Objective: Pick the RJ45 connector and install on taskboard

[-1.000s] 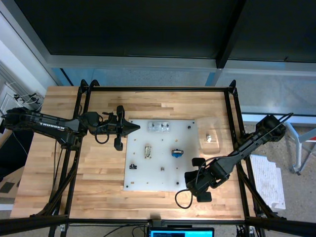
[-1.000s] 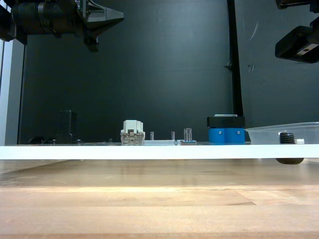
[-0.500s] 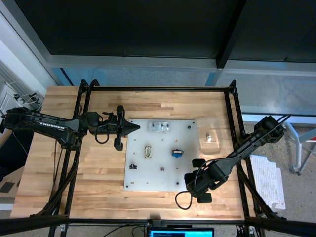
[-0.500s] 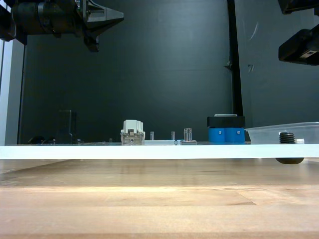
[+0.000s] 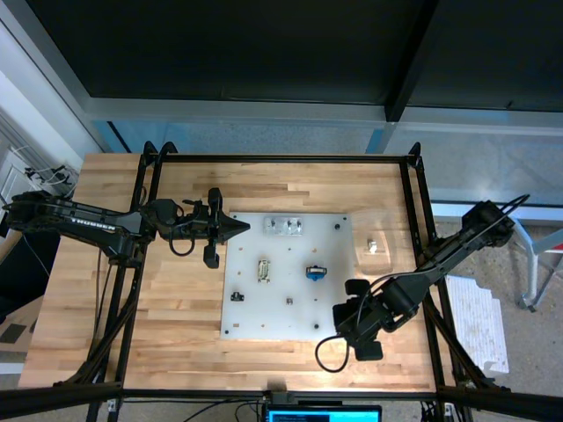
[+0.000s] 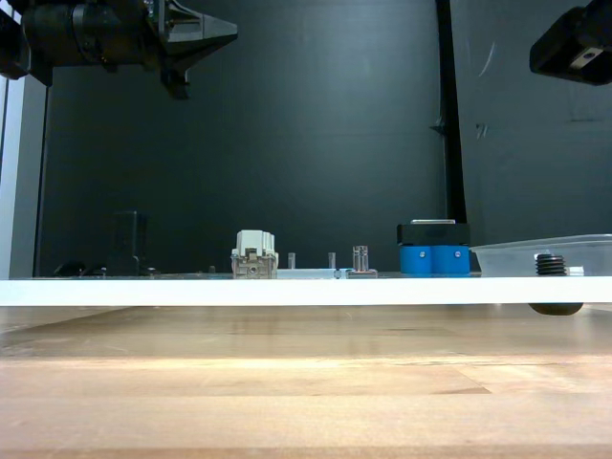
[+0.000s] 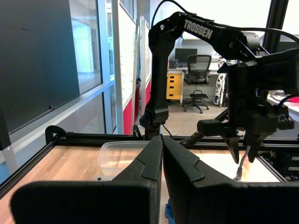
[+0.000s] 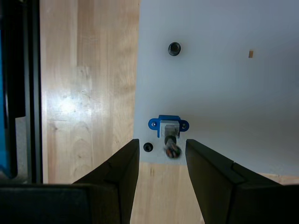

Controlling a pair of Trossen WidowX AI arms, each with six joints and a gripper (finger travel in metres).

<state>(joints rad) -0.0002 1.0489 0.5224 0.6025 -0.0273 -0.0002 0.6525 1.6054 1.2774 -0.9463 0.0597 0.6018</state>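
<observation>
RJ45 connector (image 8: 170,135): a small whitish-grey plug with a short stub of dark, mixed-colour wires at one end. It lies flat on the taskboard (image 8: 224,93), seated in a blue bracket (image 8: 154,124) at the board's near right corner. Its long axis runs alongside the near edge. The body end sits in the bracket, and the wired tail points at the right edge and stops just short of it. A black screw (image 8: 148,147) sits just beside the tail, on the near side. A round black socket (image 8: 174,48) lies on nearly the same line, further in from the right edge.

My right gripper (image 8: 162,141) hangs above that corner, well up off the board and touching nothing. Its jaws stand wide and hold nothing, with one finger (image 8: 117,172) to each side of the plug's line.

Further up the board, a grey block (image 5: 262,270) and a blue fitting (image 5: 314,272) stand near the middle. A silver fitting (image 5: 285,226) stands by the far edge. On the table (image 5: 176,334), off the board's right edge towards the far end, a clear tray (image 5: 361,257) holds a small whitish piece (image 5: 374,244). I cannot tell what that piece is.

My left gripper (image 5: 244,227) hangs high over the board's left edge, near the far left corner. Its jaws are pressed together on nothing, and the tips point across the board towards the right.
</observation>
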